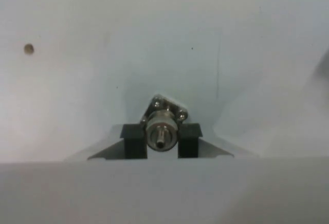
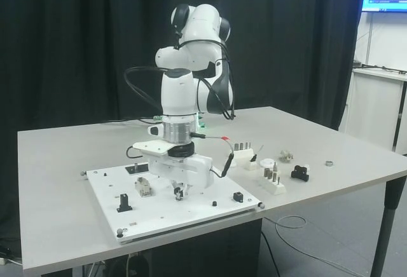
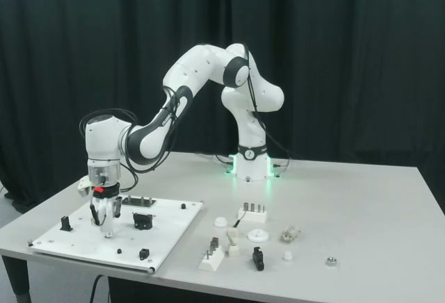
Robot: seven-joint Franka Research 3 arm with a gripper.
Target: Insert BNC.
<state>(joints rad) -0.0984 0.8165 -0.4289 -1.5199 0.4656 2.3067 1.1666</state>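
Observation:
In the wrist view my gripper (image 1: 162,141) is shut on a grey metal BNC connector (image 1: 162,131), which sits between the two black fingers (image 1: 133,141). Right behind the connector a small metal flange with screws (image 1: 165,106) shows on the white board (image 1: 154,39). From the first room view the gripper (image 2: 179,192) hangs just over the middle of the white board (image 2: 191,218). In the second room view the gripper (image 3: 106,231) points straight down at the board (image 3: 69,246). Whether the connector touches the flange cannot be told.
On the board stand a black fixture (image 2: 124,202), a grey block (image 2: 144,187) and a small black part (image 2: 238,196). Beside the board on the grey table lie white holders with pins (image 2: 271,179), a black clip (image 2: 300,173) and a nut (image 2: 329,162).

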